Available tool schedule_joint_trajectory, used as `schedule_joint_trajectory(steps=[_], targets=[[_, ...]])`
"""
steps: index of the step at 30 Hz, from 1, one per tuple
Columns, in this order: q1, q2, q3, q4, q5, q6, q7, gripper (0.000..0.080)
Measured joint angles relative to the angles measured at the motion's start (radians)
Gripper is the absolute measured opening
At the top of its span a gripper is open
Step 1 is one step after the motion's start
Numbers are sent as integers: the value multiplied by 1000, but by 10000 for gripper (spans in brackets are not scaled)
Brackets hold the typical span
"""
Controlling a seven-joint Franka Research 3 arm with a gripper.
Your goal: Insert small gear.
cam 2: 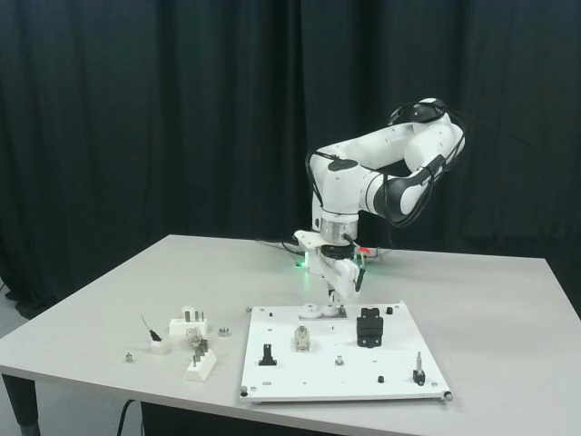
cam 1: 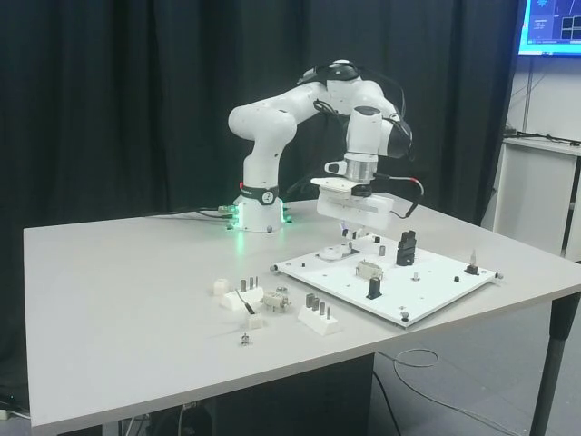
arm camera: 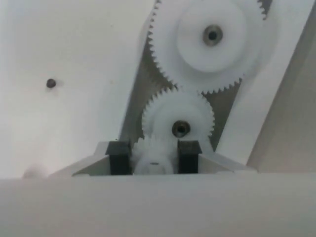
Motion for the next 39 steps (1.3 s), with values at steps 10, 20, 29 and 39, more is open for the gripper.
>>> schedule_joint_trajectory(steps=[10, 20, 29, 39], targets=[[9, 0, 1, -11, 1, -27, 116, 196], [14, 0, 3, -21, 8, -58, 165, 196], [19, 0, 4, -24, 20, -61, 189, 196], [22, 0, 6, -25, 24, -58, 189, 196]])
